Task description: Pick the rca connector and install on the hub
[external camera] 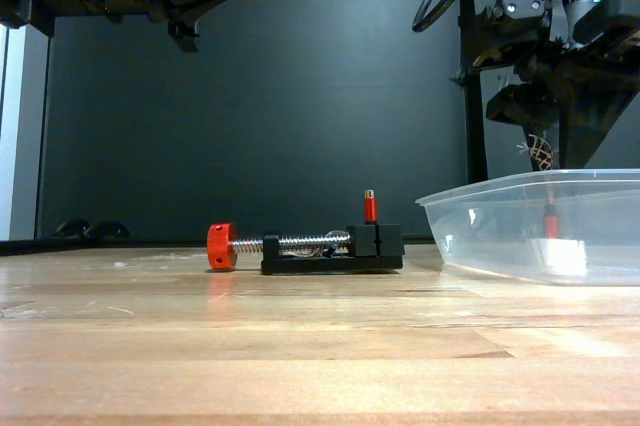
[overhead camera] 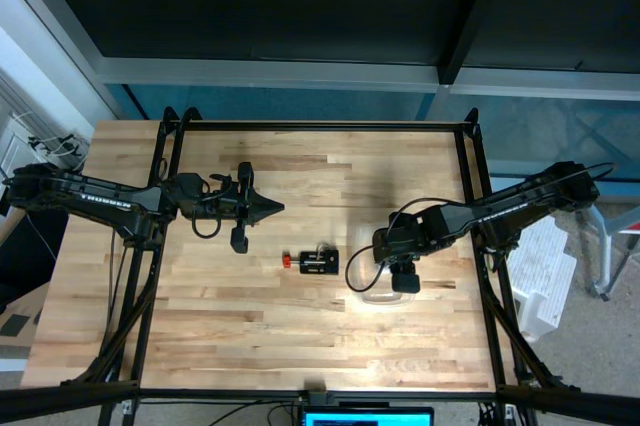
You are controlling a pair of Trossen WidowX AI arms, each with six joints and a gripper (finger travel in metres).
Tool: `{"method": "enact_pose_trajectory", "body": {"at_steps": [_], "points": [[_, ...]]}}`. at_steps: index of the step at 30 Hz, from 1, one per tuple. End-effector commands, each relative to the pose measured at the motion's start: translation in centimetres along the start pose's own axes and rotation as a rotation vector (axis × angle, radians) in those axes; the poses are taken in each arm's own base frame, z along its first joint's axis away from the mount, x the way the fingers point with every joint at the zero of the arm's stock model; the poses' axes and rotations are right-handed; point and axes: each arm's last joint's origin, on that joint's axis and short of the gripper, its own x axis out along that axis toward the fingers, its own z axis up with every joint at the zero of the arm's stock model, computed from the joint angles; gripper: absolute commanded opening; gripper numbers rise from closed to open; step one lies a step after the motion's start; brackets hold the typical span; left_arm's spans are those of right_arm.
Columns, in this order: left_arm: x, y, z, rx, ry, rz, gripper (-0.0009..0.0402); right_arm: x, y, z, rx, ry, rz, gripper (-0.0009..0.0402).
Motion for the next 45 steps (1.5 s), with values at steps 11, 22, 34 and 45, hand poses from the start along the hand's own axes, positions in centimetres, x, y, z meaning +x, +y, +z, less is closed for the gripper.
{"method": "enact_pose_trajectory", "body": {"at_steps": [11,22,34,45], "points": [[0.0,0.0,0.0,0.0,0.0,0.0,0.0,1.9,0.4,0.6,-0.006,0.024,-0.006,0.0153],[0.0,0.0,0.0,0.0,0.0,0.0,0.0,3.2,0.6,0.8,-0.011,0.048,-0.012,0.0153],[0.0,0.0,0.0,0.0,0.0,0.0,0.0,3.8,0.6,0.6,-0.01,0.049,-0.012,0.0153],[0.0,0.0,0.0,0.0,0.0,0.0,0.0,3.9,0.6,0.7,-0.011,0.042,-0.011,0.0151]]}}
